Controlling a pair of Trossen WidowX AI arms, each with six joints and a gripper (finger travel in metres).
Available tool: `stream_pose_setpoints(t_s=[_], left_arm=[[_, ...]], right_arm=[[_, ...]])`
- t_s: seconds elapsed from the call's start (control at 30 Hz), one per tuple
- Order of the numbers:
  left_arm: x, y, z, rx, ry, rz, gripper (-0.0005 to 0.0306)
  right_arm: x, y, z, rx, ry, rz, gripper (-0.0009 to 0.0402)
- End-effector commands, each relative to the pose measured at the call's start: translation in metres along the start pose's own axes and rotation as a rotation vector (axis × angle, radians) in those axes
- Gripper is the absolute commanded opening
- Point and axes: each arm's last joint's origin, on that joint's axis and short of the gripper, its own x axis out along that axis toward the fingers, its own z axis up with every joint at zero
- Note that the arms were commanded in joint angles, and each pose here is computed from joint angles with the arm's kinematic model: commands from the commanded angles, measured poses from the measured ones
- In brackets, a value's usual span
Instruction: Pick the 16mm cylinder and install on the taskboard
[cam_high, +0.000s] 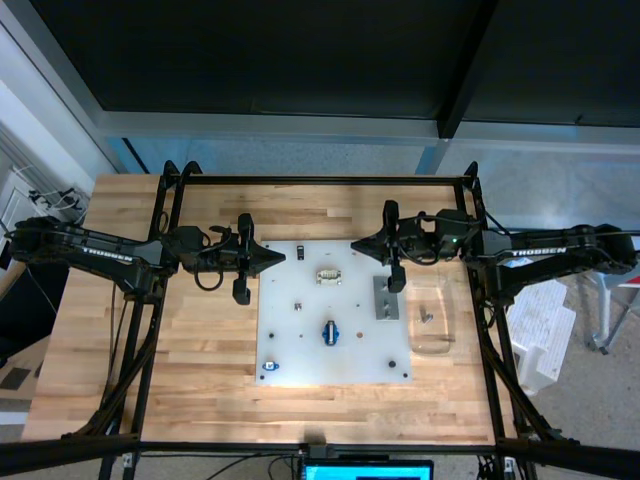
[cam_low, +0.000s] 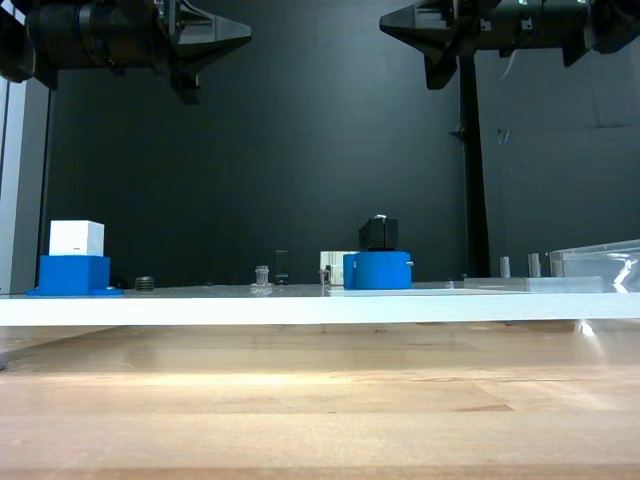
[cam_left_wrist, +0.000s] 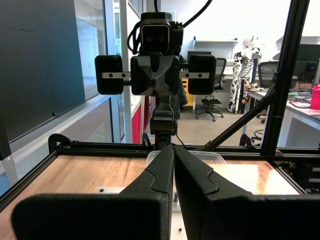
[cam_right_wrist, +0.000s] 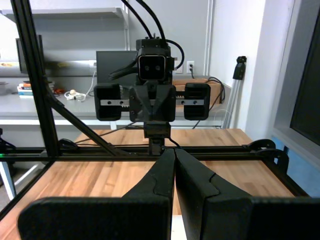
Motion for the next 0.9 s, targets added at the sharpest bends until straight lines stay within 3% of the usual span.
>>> stream_pose_setpoints(t_s=[0.03,0.53,0.9], left_arm=[[0.0,0.0,0.0,0.0,0.0,0.0,0.0],[0.0,0.0,0.0,0.0,0.0,0.0,0.0],[0.0,0.0,0.0,0.0,-0.001,-0.001,0.0]], right_arm=[[0.002,0.0,-0.004,0.016,-0.004,-0.001,0.0],[-0.001,0.0,-0.015,0.034,-0.022,-0.007,0.0],[0.0,0.002,-0.016,0.051,-0.009,0.011,0.0]])
